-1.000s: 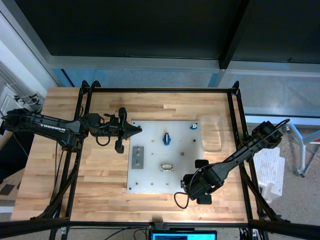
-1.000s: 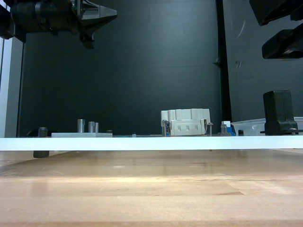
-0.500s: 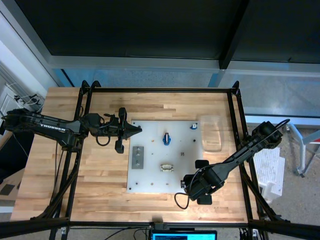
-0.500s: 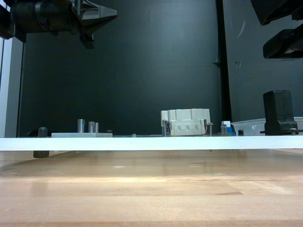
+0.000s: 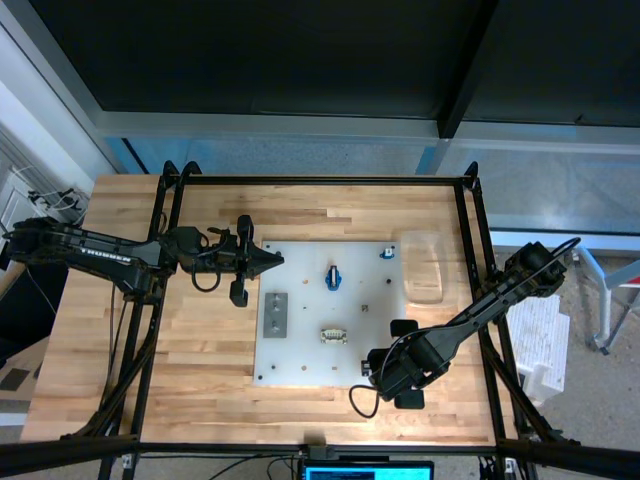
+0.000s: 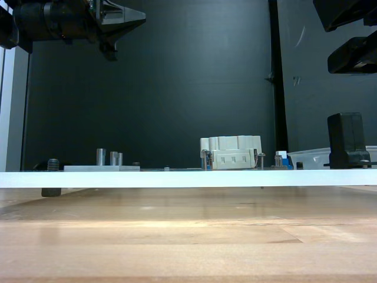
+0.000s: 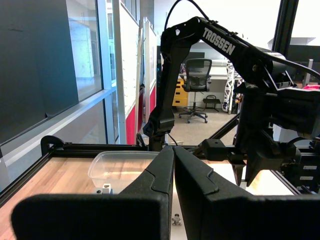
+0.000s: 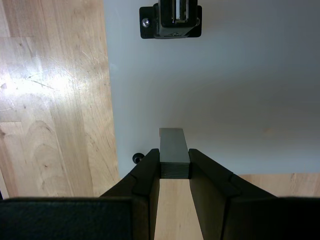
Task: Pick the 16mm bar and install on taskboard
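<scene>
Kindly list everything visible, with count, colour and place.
white square taskboard: one, white, table centre
grey rectangular metal block: one, grey, taskboard left
blue piece: one, blue, taskboard far middle
pale connector: one, cream, taskboard near middle
black boxy component: one, black, taskboard right edge
clear plastic tray: one, clear, right of taskboard
short grey metal 16mm bar: one, grey, in right gripper
left gripper: shut, over taskboard's far left corner
right gripper: over taskboard's near right corner

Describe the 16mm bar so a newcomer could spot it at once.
On the table lies the white taskboard; the left pincer hovers shut above its far left corner, the right pincer above its near right corner. The 16mm bar is the short grey stub clamped in the right pincer, off the board, unlike the grey block on it.
</scene>
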{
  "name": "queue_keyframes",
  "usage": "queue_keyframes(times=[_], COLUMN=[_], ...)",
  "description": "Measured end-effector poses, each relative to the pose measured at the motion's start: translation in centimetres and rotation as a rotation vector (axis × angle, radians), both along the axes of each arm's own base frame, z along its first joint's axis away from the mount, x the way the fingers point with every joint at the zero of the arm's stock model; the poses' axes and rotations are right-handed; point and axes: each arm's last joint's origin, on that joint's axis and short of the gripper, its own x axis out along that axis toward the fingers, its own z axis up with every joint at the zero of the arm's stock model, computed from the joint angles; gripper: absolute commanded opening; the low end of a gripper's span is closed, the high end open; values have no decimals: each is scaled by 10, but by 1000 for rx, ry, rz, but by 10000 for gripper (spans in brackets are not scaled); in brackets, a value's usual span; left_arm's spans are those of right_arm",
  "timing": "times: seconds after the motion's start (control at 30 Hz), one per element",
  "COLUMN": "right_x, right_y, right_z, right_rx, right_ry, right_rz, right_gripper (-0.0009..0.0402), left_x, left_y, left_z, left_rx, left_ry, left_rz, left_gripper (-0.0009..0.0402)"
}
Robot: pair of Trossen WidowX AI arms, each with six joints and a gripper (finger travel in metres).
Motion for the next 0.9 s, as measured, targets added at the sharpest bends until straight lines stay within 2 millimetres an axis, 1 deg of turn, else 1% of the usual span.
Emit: queue_keyframes(times=[0.67,0.9], right_x=[-1,-2], right_y=[2,1], right_z=[-2,-10], right_rx=[6,14], right_ry=[2,-6], right_rz=[8,11], right_gripper=[7,7], left_x=[0,0], left_y=[0,0], left_z=[0,0], left_rx=[0,0], left_ry=[1,0], left_rz=[0,0], left_gripper=[0,0])
